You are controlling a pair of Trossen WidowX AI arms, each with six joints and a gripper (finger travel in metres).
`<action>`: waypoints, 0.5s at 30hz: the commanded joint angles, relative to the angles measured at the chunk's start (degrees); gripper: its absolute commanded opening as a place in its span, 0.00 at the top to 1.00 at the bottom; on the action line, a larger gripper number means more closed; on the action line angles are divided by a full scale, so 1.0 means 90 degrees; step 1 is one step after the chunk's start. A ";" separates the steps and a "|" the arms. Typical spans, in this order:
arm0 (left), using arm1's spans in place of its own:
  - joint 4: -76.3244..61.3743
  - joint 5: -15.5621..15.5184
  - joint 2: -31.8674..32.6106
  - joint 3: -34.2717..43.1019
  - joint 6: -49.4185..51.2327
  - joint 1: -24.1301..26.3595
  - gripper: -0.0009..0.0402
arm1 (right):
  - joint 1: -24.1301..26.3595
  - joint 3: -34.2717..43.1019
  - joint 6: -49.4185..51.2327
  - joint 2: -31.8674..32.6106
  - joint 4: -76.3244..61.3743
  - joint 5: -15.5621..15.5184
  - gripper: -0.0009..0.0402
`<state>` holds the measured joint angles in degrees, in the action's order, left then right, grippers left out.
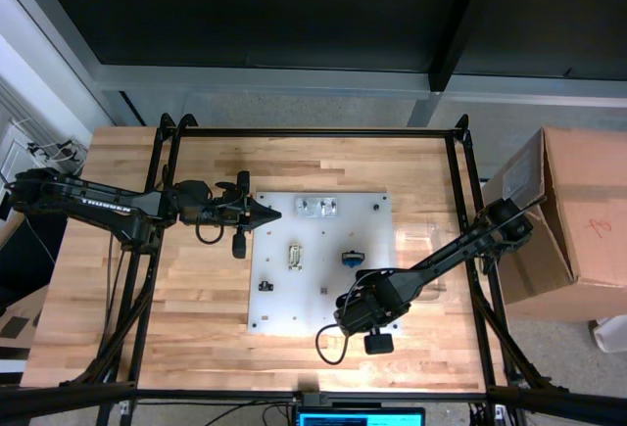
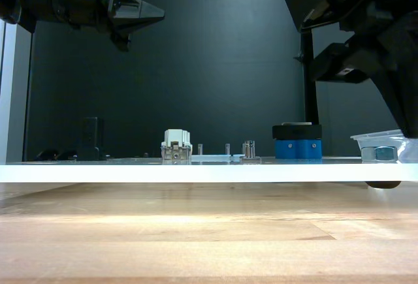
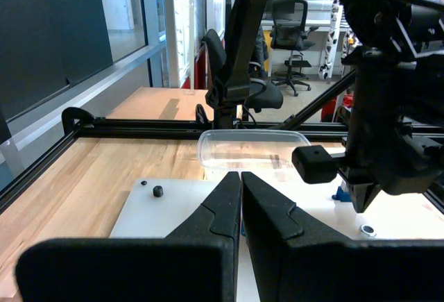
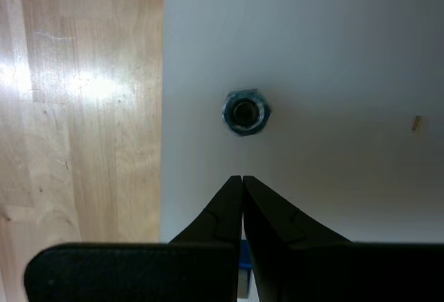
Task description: Pick the M12 nut and place it on its threads and fasten
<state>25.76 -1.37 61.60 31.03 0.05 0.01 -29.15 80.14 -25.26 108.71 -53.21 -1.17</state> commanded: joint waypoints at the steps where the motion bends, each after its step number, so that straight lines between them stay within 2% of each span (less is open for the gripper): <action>1: 0.0010 0.0002 0.0000 0.0000 0.0000 0.0000 0.98 | 0.0027 -0.0002 0.0080 -0.0187 0.0039 0.0051 0.98; 5: 0.0007 0.0002 0.0000 0.0000 0.0000 0.0000 0.98 | 0.0240 -0.0070 0.0318 -0.0542 0.0177 0.0223 0.98; 9: 0.0007 0.0002 0.0000 -0.0002 0.0000 0.0000 0.98 | 0.0427 -0.0338 0.0532 -0.1129 0.0447 0.0670 0.98; 15: 0.0010 0.0002 0.0000 0.0000 0.0000 0.0000 0.98 | 0.0896 -0.1277 0.0930 -0.2392 0.1749 0.0724 0.98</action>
<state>25.82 -1.34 61.60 31.03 0.05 0.01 -22.22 70.63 -17.80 89.58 -40.34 5.10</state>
